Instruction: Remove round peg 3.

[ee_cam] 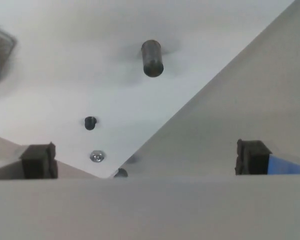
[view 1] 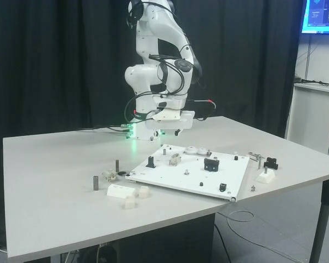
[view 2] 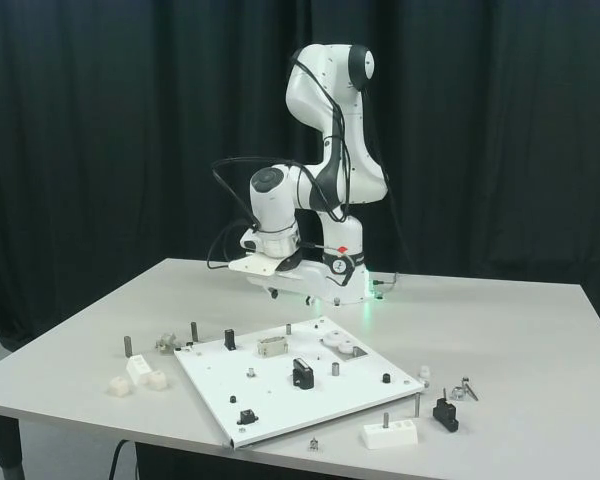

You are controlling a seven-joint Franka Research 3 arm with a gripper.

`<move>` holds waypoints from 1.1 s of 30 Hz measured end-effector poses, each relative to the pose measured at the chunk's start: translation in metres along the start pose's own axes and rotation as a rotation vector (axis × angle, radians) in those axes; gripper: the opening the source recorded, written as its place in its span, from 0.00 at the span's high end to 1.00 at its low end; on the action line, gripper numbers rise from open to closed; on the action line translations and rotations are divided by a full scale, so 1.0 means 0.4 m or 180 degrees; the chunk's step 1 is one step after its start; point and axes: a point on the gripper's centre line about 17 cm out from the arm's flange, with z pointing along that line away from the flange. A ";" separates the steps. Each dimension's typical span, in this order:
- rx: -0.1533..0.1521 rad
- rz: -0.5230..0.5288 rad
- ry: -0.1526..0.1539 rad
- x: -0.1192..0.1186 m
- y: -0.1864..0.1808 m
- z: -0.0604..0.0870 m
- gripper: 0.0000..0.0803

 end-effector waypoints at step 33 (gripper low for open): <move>0.0033 0.0102 0.0124 0.028 0.002 0.003 0.00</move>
